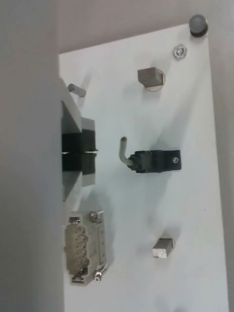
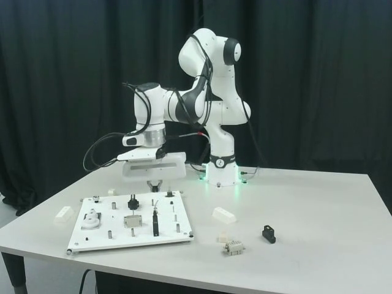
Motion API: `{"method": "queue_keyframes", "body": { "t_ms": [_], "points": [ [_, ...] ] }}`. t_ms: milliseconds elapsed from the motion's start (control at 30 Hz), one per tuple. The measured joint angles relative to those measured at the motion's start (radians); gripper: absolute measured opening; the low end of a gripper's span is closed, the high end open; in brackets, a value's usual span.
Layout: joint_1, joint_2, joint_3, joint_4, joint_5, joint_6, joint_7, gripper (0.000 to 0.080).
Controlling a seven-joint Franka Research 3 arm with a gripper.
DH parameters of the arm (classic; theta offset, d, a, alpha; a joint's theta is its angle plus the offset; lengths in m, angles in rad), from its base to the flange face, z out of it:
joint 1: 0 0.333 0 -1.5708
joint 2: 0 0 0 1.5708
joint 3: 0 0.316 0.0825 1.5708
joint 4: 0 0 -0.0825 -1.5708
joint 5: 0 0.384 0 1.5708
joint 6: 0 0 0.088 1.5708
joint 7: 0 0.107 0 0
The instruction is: Remove USB.
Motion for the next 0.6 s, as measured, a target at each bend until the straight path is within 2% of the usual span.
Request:
{"method": "queue_keyframes", "body": {
  "t_ms": [500, 533, 567, 600],
  "points": [
    [0.001, -0.022, 0.000, 0.001, -0.004, -0.014, 0.001, 0.0002],
    [0.001, -0.022, 0.000, 0.001, -0.004, -0.015, 0.002, 0.0092],
    [0.001, -0.022, -0.001, 0.001, -0.004, -0.015, 0.002, 0.0092],
    [0.001, -0.022, -0.001, 0.002, -0.004, -0.016, 0.003, 0.0365]
  ]
}}
